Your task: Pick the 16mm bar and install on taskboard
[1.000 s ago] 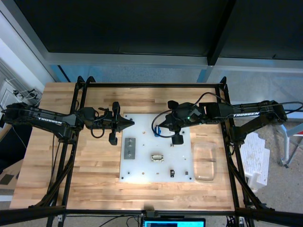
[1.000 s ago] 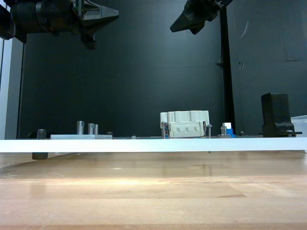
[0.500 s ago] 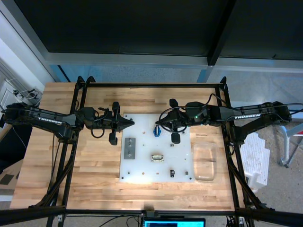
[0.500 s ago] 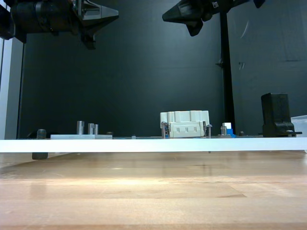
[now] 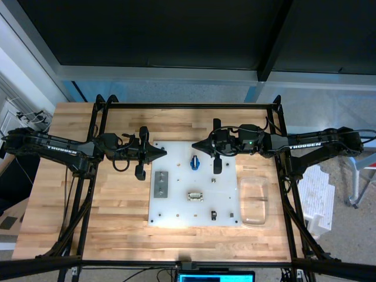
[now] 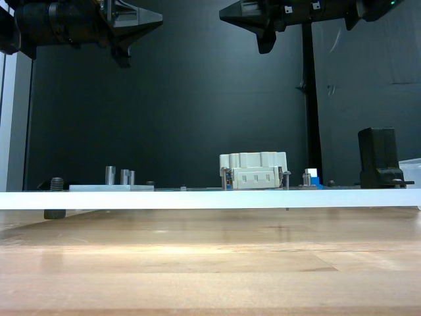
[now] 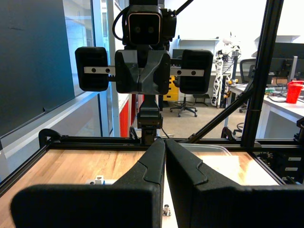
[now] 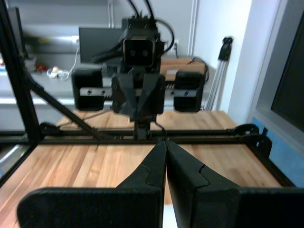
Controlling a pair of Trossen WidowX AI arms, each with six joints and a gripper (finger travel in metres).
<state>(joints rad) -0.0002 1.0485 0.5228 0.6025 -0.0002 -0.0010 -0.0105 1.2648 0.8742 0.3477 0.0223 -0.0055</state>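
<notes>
A: Okay, quick, left gripper [image 5: 162,151]?
B: Raised and level, jaws pressed together, finger against finger. The taskboard [image 5: 176,202] lies well below the tips.
A: Right gripper [image 5: 198,147]?
B: Same height, jaws together as well. Its tips face the left tips with a gap between the two. Each wrist view shows the other arm head-on past its own closed tips.
A: What's under them?
B: Blue knob [image 5: 195,162] sits below the right tips, slightly toward the table's near edge. Grey block [image 5: 160,184] is below the left tips, also toward the near edge. Short pegs [image 6: 110,175] stand on it in the low view. White connector [image 5: 195,195] is well below both, between them and further toward the near edge. Clear tray [image 5: 254,202] is back behind the right jaws, just beside the board.
A: And the bar?
B: Can't pick it out, too small in every view. Neither pair of jaws clamps it.
A: Contact anywhere?
B: Both grippers hang apart from the board and its parts.
</notes>
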